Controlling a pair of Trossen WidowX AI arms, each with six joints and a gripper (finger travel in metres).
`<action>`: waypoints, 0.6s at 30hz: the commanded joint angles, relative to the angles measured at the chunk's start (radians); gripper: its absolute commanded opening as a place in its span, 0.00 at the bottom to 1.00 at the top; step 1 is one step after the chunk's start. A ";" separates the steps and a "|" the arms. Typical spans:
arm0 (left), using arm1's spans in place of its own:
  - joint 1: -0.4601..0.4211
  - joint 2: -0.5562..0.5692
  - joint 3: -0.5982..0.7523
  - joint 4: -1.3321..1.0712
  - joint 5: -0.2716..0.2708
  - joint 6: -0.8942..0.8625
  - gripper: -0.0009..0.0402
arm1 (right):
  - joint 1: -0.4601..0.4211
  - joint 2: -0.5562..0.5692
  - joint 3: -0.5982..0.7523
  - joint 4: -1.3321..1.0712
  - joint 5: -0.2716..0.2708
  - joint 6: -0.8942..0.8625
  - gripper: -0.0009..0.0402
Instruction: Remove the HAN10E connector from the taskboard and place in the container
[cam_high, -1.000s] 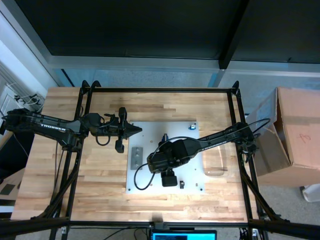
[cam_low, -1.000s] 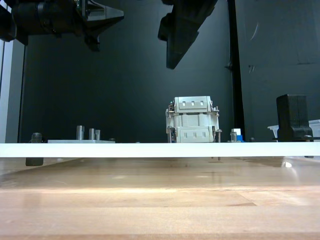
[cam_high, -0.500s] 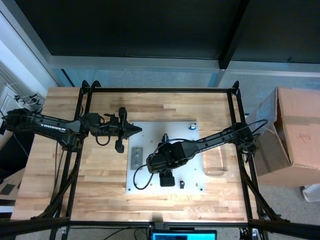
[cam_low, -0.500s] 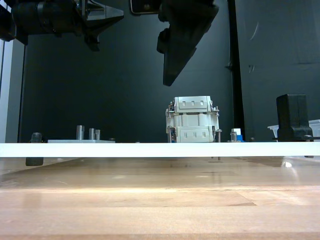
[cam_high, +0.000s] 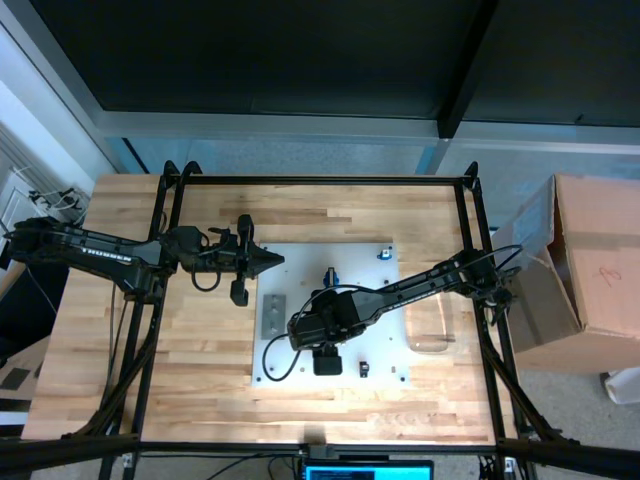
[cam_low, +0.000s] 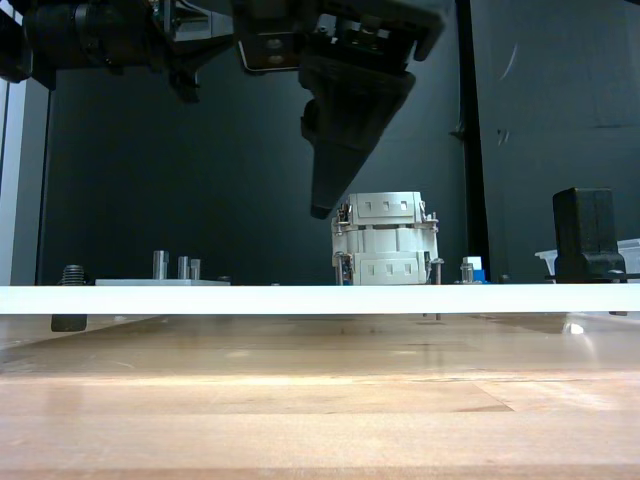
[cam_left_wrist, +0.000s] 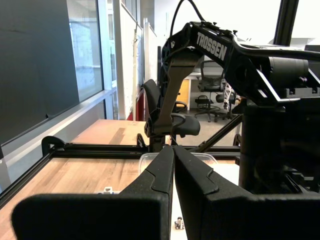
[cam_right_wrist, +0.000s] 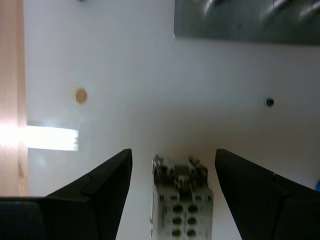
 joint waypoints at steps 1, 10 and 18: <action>0.000 0.000 0.000 0.000 0.000 0.000 0.02 | 0.000 0.010 0.001 0.005 -0.003 0.010 0.58; 0.000 0.000 0.000 0.000 0.000 0.000 0.02 | 0.000 0.027 0.001 0.014 0.003 0.034 0.44; 0.000 0.000 0.000 0.000 0.000 0.000 0.02 | 0.000 0.027 0.001 0.020 0.005 0.035 0.14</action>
